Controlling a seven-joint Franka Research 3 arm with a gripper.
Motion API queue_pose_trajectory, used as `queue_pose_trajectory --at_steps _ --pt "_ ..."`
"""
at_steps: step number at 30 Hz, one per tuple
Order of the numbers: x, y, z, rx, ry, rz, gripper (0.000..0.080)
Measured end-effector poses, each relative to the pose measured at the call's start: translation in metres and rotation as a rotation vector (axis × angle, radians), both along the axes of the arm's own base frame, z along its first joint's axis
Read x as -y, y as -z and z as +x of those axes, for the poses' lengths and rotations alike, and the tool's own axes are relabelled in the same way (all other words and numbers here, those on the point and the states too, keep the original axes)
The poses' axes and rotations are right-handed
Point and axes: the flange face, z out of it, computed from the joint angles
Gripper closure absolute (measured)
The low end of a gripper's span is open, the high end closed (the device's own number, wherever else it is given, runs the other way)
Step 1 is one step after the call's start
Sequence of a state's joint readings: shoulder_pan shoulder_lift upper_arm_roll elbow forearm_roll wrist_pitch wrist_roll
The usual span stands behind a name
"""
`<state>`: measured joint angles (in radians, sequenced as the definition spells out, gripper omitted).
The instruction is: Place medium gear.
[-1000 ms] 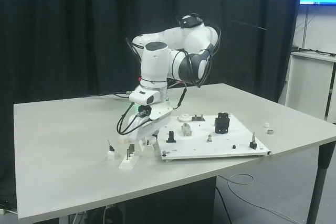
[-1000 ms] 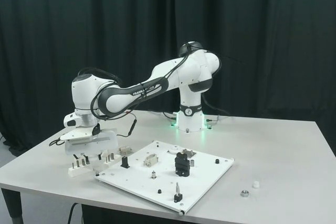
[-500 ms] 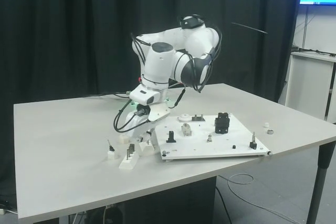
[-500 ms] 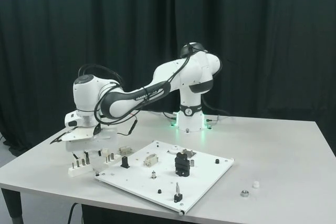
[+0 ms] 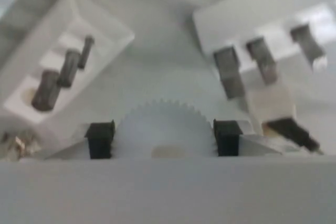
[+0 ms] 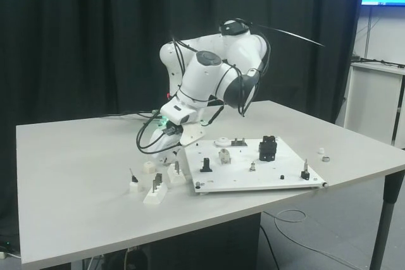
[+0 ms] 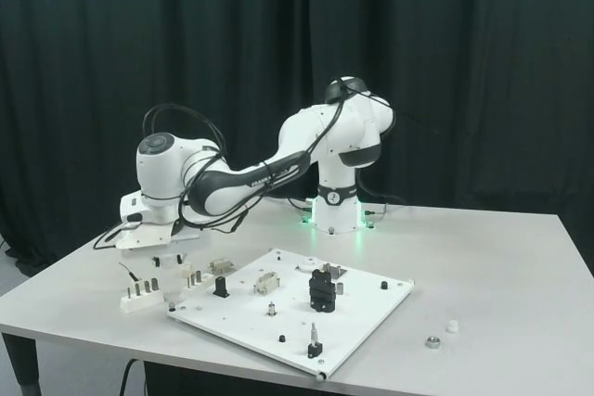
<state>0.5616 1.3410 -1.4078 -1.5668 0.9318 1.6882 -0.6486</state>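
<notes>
The medium gear (image 5: 165,128), white and toothed, sits between my two black fingertips (image 5: 100,140), and my gripper (image 5: 164,139) is shut on it. The room views show the gripper (image 6: 168,153) (image 7: 168,261) hanging a little above the table, over the small white peg stands (image 6: 155,189) (image 7: 139,296), just beside the near-left corner of the white assembly board (image 6: 253,172) (image 7: 353,322). In the room views the hand hides the gear itself.
Under the gripper lie a white holder with three dark pegs (image 5: 65,69) and a stepped white holder with black inserts (image 5: 262,61). The board carries a black block (image 6: 267,148) (image 7: 321,290), posts and small fittings. A nut (image 7: 432,341) and a white cap (image 7: 452,326) lie on the table.
The hand has risen from the peg stands and swung slightly toward the board, and the elbow has lifted. The gripper has stayed shut on the gear.
</notes>
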Motion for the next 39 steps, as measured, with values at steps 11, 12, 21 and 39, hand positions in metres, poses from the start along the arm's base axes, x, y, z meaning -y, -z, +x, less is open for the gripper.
queue_pose_trajectory --at_steps 11,12,21,39 --pt "-0.002 0.002 -0.012 -0.117 -0.011 -0.05 0.04" --pt "-0.002 0.003 -0.013 -0.129 -0.011 -0.056 0.04" --pt "-0.006 0.008 -0.027 -0.208 -0.014 -0.091 0.04" --pt "-0.014 0.022 -0.045 -0.292 0.007 -0.148 0.04"
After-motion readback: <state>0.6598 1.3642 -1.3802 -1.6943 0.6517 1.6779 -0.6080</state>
